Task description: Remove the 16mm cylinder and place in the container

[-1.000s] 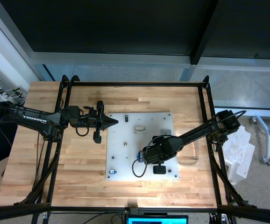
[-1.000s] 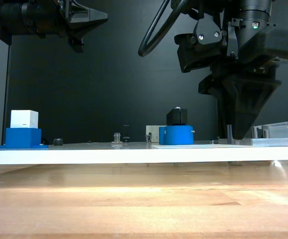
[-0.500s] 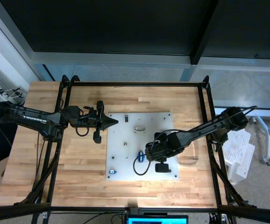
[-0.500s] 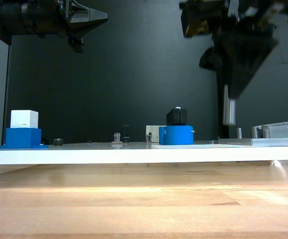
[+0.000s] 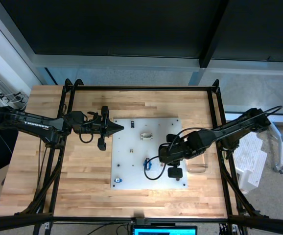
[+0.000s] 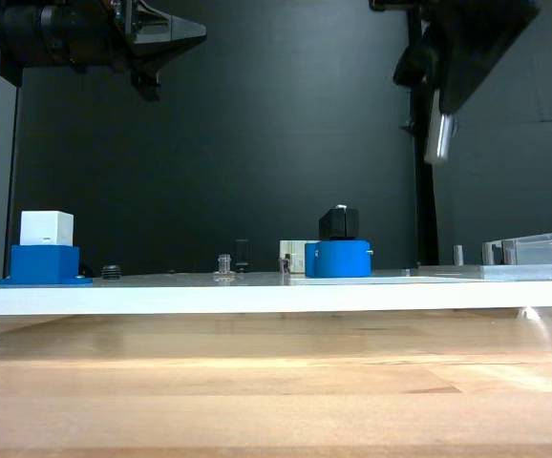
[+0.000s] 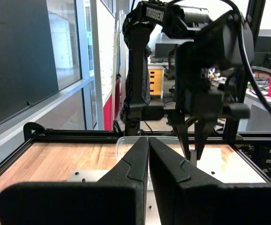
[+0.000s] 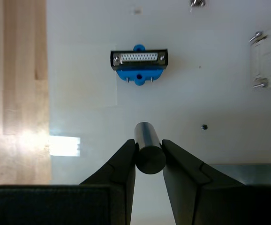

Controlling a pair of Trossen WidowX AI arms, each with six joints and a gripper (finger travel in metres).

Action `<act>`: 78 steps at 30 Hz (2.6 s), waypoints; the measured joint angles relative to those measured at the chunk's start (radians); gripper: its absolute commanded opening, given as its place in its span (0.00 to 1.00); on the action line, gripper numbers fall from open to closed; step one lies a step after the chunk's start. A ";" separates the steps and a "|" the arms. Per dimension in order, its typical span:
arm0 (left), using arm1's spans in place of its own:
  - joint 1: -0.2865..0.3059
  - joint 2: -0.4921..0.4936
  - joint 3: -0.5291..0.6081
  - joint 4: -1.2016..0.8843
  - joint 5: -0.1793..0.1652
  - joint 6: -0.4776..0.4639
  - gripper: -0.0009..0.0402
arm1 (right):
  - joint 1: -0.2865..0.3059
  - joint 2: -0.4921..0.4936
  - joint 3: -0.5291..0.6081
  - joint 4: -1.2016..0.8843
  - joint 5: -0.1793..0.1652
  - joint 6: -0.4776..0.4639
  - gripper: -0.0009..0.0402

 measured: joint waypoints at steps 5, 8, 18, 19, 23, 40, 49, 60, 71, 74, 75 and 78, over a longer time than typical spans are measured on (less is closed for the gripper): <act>0.000 0.000 0.000 0.000 0.000 0.000 0.02 | 0.000 -0.048 0.000 -0.001 0.000 0.000 0.03; 0.000 0.000 0.000 0.000 0.000 0.000 0.02 | 0.000 -0.069 0.000 -0.001 0.002 0.000 0.03; 0.000 0.000 0.000 0.000 0.000 0.000 0.02 | -0.002 -0.077 0.000 -0.004 0.003 0.000 0.03; 0.000 0.000 0.000 0.000 0.000 0.000 0.02 | -0.002 -0.077 0.000 -0.004 0.003 0.000 0.03; 0.000 0.000 0.000 0.000 0.000 0.000 0.02 | -0.002 -0.080 0.000 -0.005 0.003 0.000 0.03; 0.000 0.000 0.000 0.000 0.000 0.000 0.02 | -0.002 -0.146 -0.089 -0.060 0.005 -0.001 0.03; 0.000 0.000 0.000 0.000 0.000 0.000 0.02 | -0.002 -0.251 -0.206 -0.109 0.005 0.003 0.03; 0.000 0.000 0.000 0.000 0.000 0.000 0.02 | -0.003 -0.395 -0.346 -0.150 0.005 0.067 0.03; 0.000 0.000 0.000 0.000 0.000 0.000 0.02 | -0.002 -0.501 -0.484 -0.265 0.005 0.186 0.03; 0.000 0.000 0.000 0.000 0.000 0.000 0.02 | -0.002 -0.515 -0.512 -0.268 0.004 0.205 0.03; 0.000 0.000 0.000 0.000 0.000 0.000 0.02 | -0.002 -0.517 -0.518 -0.267 0.004 0.211 0.03; 0.000 0.000 0.000 0.000 0.000 0.000 0.02 | -0.002 -0.520 -0.526 -0.267 0.004 0.219 0.03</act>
